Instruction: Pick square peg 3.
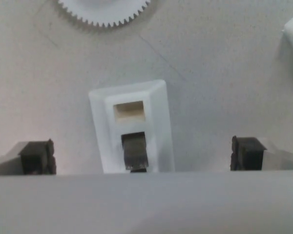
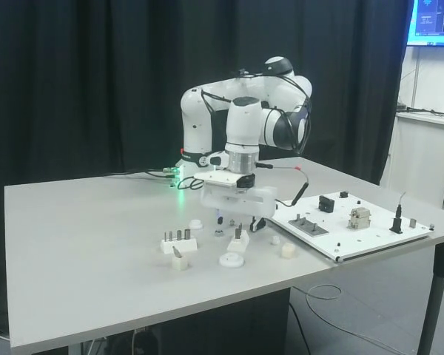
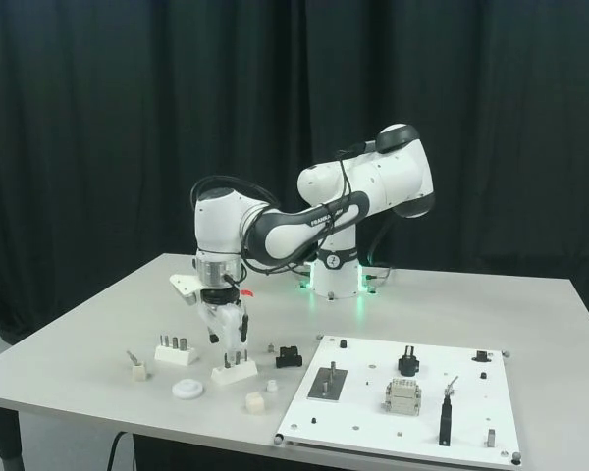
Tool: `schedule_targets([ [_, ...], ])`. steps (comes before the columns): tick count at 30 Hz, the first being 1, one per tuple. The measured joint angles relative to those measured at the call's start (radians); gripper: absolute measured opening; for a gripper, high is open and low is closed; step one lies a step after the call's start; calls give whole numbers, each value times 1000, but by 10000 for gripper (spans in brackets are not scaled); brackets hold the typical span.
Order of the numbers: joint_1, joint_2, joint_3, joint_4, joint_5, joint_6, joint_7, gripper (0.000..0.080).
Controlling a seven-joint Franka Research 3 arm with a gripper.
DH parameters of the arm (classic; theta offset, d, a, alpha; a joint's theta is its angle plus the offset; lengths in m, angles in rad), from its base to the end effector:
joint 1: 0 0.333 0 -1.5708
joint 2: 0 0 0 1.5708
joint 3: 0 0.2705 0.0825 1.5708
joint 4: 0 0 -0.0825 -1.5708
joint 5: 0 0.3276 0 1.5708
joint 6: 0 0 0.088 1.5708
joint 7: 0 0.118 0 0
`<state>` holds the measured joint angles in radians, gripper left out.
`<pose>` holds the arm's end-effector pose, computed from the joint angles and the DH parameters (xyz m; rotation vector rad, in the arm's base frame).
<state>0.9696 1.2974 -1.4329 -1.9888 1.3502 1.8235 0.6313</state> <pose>0.5129 -0.1269 0.2193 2.1689 -2.2401 0.0254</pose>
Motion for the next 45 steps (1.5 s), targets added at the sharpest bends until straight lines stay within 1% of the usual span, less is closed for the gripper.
schedule_targets([
  [10,3,1,37,-16,22,48,-9,800],
  [15,6,2,51,-24,35,75,-17,800],
  [21,9,2,63,-28,41,107,-23,800],
  [22,10,2,65,-28,41,112,-31,674],
  [27,13,2,67,-28,45,119,-50,674],
  [28,14,2,68,-28,45,119,-50,494],
  [42,15,2,75,-31,66,116,-46,494],
  [43,15,1,75,-31,66,116,-46,116],
  [45,15,1,75,-31,66,116,-46,116],
])
